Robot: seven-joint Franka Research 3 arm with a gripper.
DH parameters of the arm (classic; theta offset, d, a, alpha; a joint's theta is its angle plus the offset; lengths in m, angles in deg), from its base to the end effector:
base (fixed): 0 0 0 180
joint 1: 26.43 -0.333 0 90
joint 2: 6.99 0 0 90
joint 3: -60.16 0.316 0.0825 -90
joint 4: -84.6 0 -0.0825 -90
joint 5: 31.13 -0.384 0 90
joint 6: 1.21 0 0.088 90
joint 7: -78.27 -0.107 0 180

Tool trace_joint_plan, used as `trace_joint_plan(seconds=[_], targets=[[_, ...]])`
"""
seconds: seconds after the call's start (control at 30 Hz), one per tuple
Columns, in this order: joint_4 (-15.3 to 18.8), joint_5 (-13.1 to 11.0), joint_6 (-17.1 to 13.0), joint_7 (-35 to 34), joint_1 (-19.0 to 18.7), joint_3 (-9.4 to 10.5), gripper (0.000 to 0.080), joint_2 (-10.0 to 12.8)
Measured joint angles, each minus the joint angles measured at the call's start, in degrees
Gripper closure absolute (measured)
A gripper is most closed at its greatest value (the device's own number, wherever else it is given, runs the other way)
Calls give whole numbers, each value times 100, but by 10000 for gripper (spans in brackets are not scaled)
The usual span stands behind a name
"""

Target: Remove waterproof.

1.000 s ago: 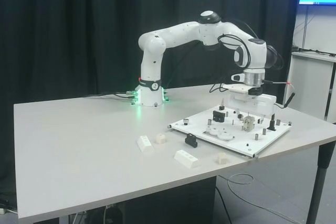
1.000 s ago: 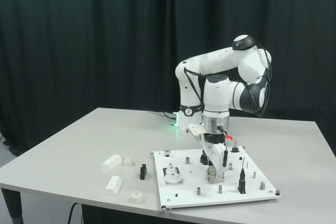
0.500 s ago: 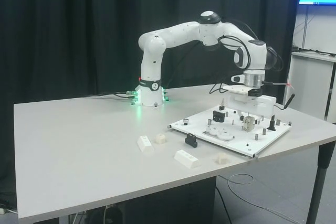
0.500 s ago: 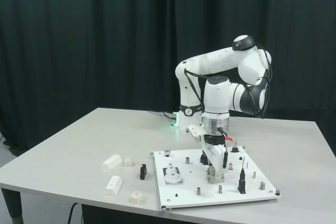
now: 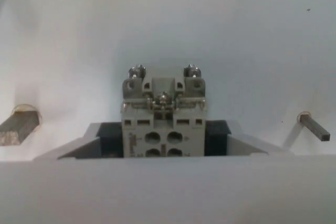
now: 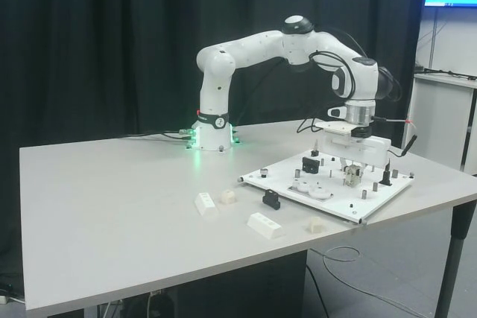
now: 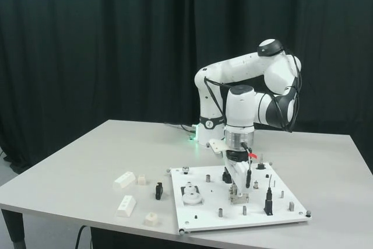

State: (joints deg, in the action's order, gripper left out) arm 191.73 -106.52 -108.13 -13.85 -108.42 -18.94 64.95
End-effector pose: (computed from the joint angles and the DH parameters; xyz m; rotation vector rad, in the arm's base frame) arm 0.5866 0.1946 0.2308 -1.7119 2.6139 -0.0371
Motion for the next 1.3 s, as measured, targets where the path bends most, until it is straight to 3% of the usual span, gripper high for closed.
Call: trace_joint_plan(seconds=[1.3], targets=[[-2,24,26,135,31,1,488,-53]])
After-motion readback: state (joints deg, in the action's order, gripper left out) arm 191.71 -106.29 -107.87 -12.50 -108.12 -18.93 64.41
